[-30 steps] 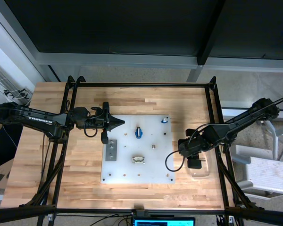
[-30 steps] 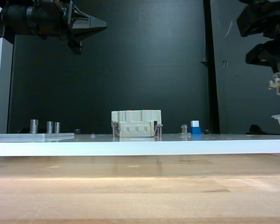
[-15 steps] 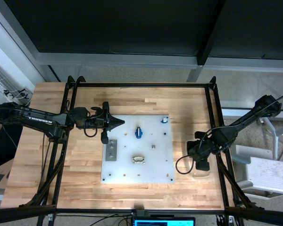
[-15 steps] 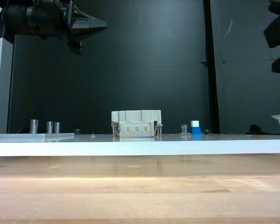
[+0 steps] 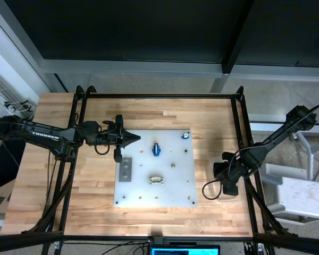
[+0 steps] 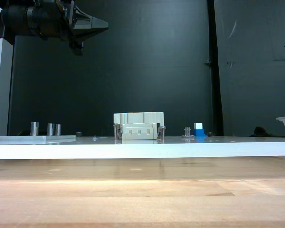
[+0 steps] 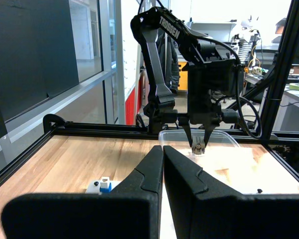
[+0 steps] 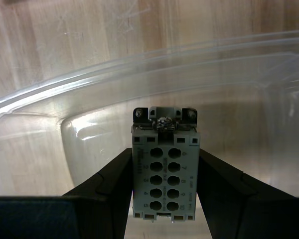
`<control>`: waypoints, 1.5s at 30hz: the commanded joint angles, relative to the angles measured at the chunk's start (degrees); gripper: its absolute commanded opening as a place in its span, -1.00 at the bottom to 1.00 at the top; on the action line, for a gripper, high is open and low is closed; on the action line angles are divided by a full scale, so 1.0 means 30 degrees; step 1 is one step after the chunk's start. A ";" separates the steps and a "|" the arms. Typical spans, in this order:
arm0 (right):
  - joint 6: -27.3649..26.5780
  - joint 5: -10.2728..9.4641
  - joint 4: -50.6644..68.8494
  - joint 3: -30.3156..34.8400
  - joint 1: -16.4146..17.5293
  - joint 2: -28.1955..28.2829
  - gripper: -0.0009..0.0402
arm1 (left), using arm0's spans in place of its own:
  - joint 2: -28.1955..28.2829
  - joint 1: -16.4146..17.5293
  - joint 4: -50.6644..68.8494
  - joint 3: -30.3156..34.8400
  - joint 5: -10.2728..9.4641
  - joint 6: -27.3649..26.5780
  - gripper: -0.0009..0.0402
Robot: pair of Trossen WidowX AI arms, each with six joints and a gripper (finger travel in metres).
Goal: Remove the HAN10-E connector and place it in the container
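- The HAN10-E connector (image 8: 164,167), a small grey-beige rectangular block with two columns of round pin holes and a metal clamp at its end, is off the board. It hangs over the inside of the clear plastic rectangular container (image 8: 89,74).
- The right gripper (image 7: 198,141) has it pinched by the long sides. Its black fingers (image 8: 107,186) are closed to the width of the block, and the pin face looks toward the wrist camera.
- The container's curved wall arcs around the block, so it appears to be over the floor of the tray and not over the rim. Whether its lower end touches the tray I cannot tell.
- Judged risk: if the fingers open while the block is high, it could bounce on the hard plastic, tip onto the wall or skid the light tray across the wooden tabletop (image 5: 159,114).
- A second risk is the block clinging to one finger on release. It would then be dragged up and dropped outside when the arm lifts.
- Lowering too far could press the tray down or shove it sideways.
- The right arm reaches in from the right edge with its elbow raised. The wrist is bent so the gripper points straight down at the tray.
- The left gripper (image 5: 133,139) is parked high over the far-left corner of the white square board (image 5: 175,186). Its arm stretches level from the left edge, and its fingers are pressed nearly together, holding nothing.
- A beige housing block (image 6: 138,126) stands on the board, well apart from both grippers.
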State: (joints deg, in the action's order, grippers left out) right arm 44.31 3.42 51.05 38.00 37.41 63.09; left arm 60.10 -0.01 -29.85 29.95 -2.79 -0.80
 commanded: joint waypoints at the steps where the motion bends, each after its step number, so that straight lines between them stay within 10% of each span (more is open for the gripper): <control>1: 0.0073 0.0000 -0.0488 -0.0415 0.0044 0.0109 -0.80 | 0.0000 0.0007 0.0000 0.0000 0.0000 0.0000 -0.96; 17: 0.0306 0.0131 -0.1282 -0.1413 0.0153 0.0117 -0.76 | 0.0000 0.0007 0.0000 0.0000 0.0000 0.0000 -0.96; 45: 0.0576 0.0495 -0.1209 -0.1093 0.0175 0.0109 0.28 | 0.0000 0.0007 0.0000 0.0000 0.0000 0.0000 -0.96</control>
State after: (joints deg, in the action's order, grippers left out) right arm 46.13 4.93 47.24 34.39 37.93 63.42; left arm 60.10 -0.01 -29.85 29.93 -2.79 -0.82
